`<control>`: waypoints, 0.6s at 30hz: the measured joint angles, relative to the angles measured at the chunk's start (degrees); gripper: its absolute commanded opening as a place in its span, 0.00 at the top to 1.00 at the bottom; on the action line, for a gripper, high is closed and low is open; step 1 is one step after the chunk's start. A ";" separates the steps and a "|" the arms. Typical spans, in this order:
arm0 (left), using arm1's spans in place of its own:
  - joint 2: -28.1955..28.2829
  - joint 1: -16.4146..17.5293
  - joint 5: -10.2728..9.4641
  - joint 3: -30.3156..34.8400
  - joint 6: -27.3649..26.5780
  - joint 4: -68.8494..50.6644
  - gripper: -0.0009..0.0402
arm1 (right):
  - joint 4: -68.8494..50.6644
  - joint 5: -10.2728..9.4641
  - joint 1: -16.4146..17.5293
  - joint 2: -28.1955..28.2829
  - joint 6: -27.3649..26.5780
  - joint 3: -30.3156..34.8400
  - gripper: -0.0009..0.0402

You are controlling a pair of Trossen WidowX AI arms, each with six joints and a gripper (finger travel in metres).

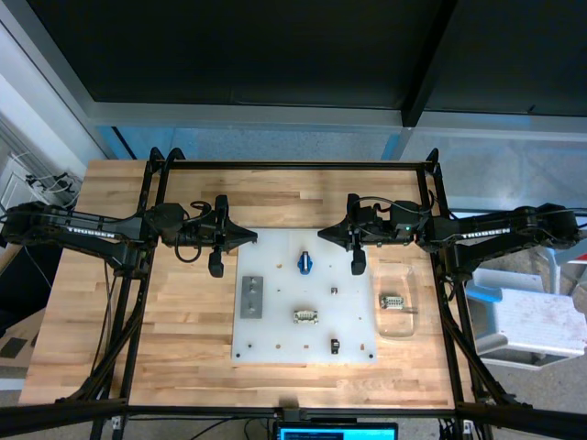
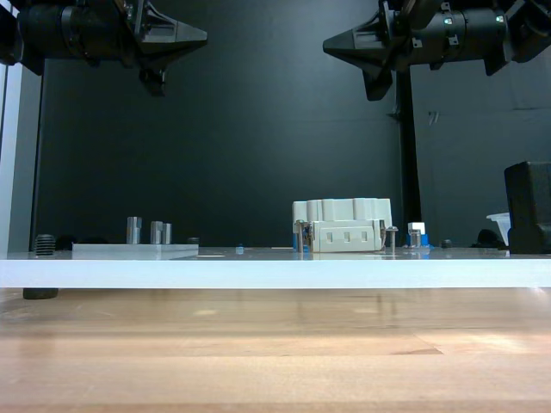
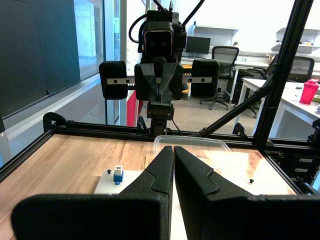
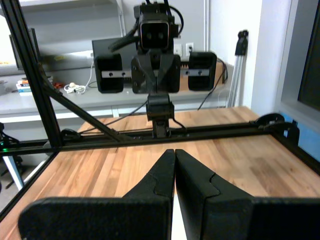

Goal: Pick the HAN10E connector and install in the HAN10E hub

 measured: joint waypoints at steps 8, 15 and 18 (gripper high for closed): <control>0.02 0.00 -0.02 0.02 0.00 0.02 0.98 | -18.29 -0.09 0.11 -1.49 -0.09 5.35 0.98; 0.00 0.00 -0.02 0.00 0.00 0.02 0.98 | -46.07 -2.49 0.81 -1.36 -2.62 13.75 0.98; 0.02 0.00 0.00 0.00 -0.02 0.00 0.98 | -58.60 -2.73 2.23 -1.36 -2.73 17.64 0.98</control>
